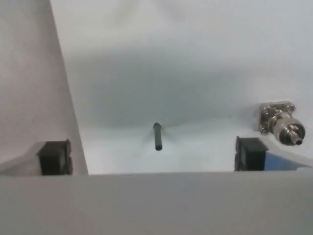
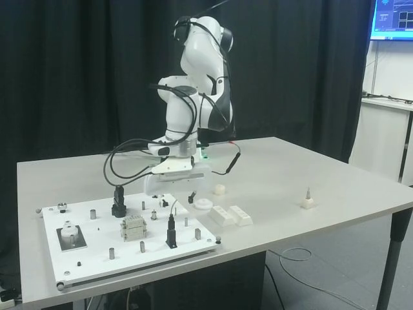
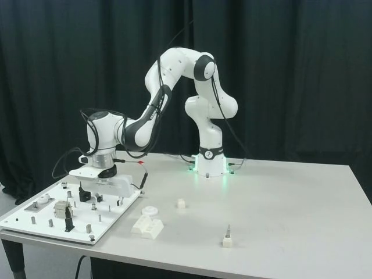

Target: Insert round peg 1.

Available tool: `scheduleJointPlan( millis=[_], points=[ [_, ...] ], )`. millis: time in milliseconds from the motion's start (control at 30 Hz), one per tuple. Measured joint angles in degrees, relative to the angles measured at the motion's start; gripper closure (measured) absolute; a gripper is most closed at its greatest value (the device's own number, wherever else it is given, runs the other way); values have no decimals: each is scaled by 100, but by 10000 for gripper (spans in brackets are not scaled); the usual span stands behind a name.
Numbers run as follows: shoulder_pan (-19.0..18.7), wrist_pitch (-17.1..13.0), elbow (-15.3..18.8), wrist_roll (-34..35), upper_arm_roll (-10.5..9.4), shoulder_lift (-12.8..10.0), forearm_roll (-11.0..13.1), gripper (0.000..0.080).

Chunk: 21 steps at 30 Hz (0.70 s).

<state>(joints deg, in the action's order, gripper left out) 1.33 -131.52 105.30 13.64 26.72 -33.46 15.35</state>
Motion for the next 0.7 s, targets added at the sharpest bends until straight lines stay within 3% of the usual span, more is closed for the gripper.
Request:
scheduleJointPlan(
  millis=[33,67,100,700],
  points=[
    [0,10,-14,0,0,6,0,132],
    [0,24,-29,0,1,13,0,132],
    [0,40,-45,0,2,19,0,35],
    [0,426,-322,0,26,148,0,3]
  ],
)
